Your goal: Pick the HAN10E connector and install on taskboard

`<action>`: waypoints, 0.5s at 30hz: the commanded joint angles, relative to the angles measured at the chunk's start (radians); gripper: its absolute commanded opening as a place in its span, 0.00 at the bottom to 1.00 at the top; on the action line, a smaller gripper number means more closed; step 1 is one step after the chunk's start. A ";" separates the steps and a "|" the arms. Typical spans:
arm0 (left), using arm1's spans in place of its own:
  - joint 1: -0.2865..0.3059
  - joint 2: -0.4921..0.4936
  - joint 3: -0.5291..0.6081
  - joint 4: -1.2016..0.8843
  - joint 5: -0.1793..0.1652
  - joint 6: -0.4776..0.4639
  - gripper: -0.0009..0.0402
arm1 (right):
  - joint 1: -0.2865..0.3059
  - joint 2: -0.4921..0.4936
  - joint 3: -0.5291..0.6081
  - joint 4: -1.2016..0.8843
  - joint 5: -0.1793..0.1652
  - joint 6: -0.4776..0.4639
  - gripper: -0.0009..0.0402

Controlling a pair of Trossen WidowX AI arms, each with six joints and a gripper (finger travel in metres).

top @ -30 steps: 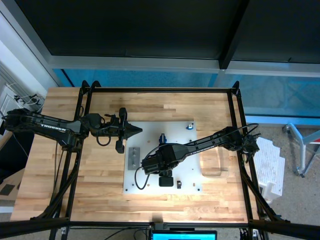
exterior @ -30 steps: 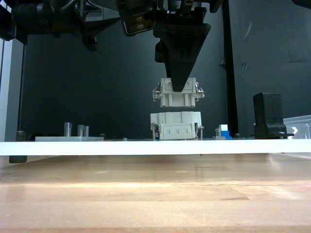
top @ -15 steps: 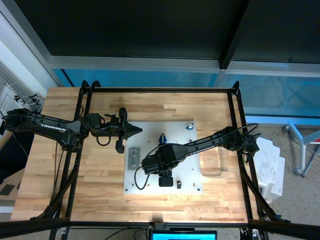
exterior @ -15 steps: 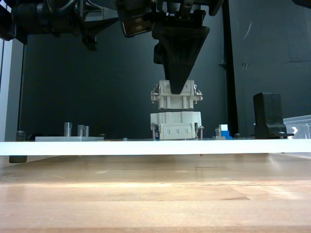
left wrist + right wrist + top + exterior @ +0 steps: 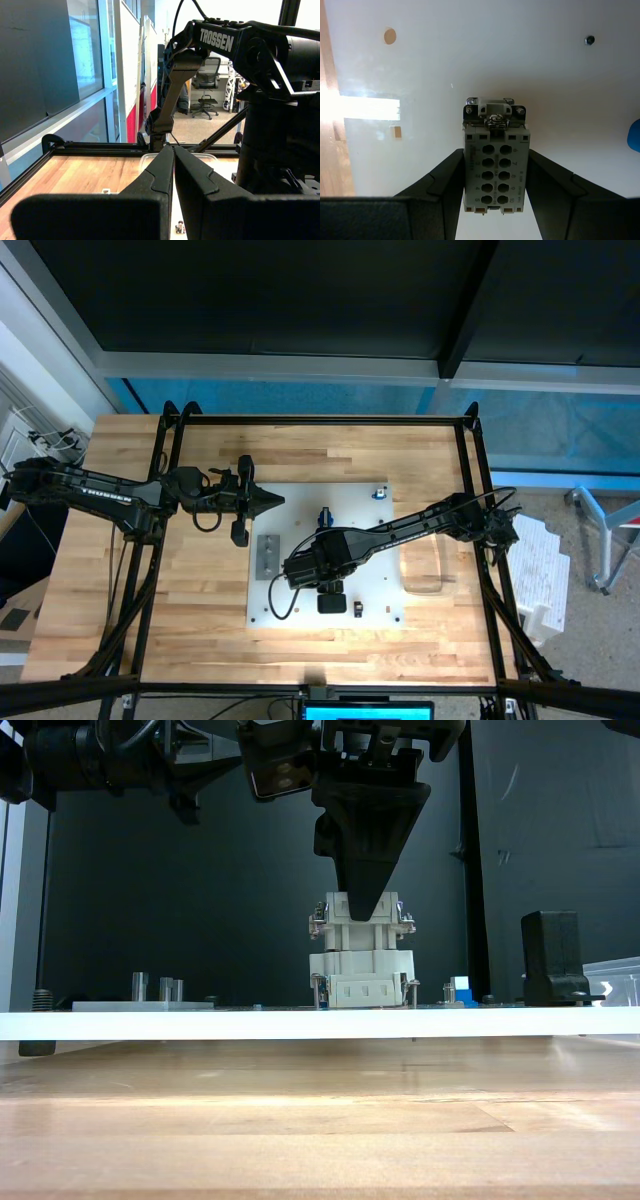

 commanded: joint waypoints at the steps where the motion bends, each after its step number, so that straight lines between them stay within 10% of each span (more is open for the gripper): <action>1: 0.000 0.000 0.000 0.000 0.000 0.000 0.02 | 0.000 0.000 -0.002 -0.001 -0.001 0.000 0.13; 15: 0.000 0.000 0.000 0.000 0.000 0.000 0.02 | -0.002 0.019 -0.002 0.011 -0.020 0.001 0.13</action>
